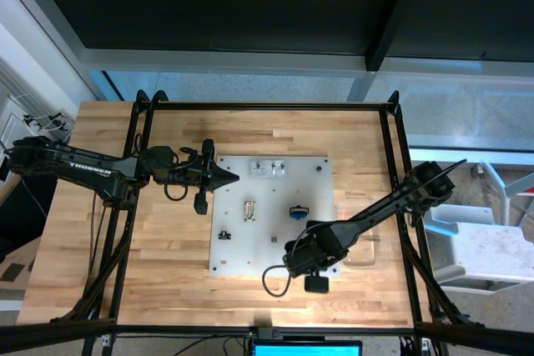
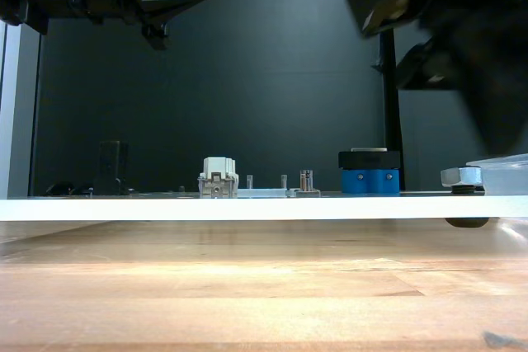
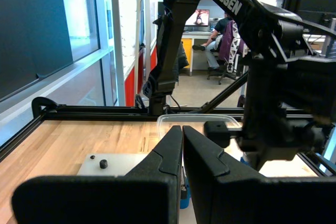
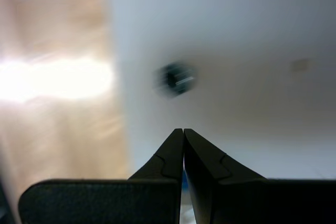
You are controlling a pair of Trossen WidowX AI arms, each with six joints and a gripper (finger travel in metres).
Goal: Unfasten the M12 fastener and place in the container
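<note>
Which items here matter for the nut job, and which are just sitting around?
Job: silver nut; container; right gripper, shut above the white board's near right part.
Lying about: left gripper, shut, raised over the board's left edge; blue block; white connector.

We see a grained wood table, a smooth matt white board and a clear plastic container. The left gripper over the board's left and the right gripper over its near right are matt black.
</note>
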